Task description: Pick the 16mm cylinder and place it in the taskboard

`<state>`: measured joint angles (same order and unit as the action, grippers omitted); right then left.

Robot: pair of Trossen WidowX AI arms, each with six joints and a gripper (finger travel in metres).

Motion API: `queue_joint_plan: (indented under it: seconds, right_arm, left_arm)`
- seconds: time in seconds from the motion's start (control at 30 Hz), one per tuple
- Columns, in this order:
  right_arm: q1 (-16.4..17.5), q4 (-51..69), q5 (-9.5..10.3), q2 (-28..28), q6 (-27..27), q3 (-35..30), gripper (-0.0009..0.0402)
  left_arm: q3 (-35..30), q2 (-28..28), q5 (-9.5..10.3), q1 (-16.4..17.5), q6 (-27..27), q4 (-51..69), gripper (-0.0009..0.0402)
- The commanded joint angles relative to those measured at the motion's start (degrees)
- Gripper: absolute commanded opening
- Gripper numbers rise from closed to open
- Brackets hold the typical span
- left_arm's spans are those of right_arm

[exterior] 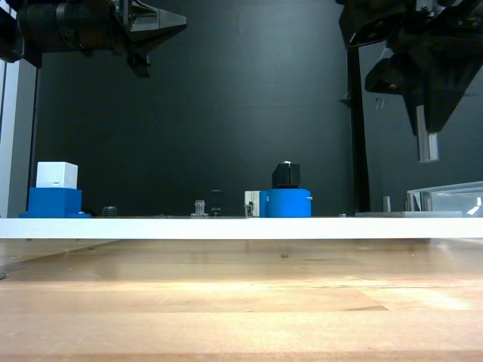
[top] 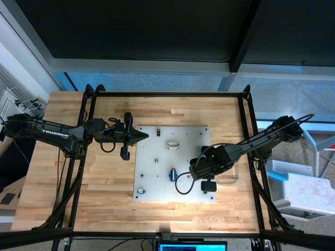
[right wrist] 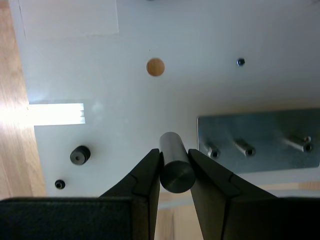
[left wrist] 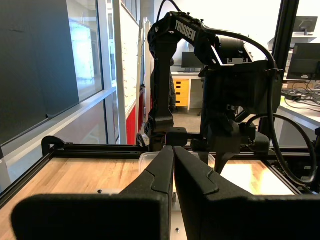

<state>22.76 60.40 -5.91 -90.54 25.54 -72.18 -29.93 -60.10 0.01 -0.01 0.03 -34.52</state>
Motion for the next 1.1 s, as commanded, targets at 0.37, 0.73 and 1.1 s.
queue_joint_plan:
  seconds: [0.37,0.73,1.1]
  right_arm:
    - [-1.97,-0.98,-0.02,-5.79,-3.58,-4.90,0.0032]
    - [-2.32,-2.12,-0.04,-9.57,-4.22,-7.61,0.0032]
    - [-2.27,-3.87,-0.04,-11.47,-4.61,-7.98,0.0032]
  left_arm:
    - [-0.02,0.00,-0.02,0.00,0.02,0.00,0.0000]
    - [-0.02,0.00,-0.02,0.00,0.00,0.00,0.0000]
    - [-0.02,0.00,-0.02,0.00,0.02,0.00,0.0000]
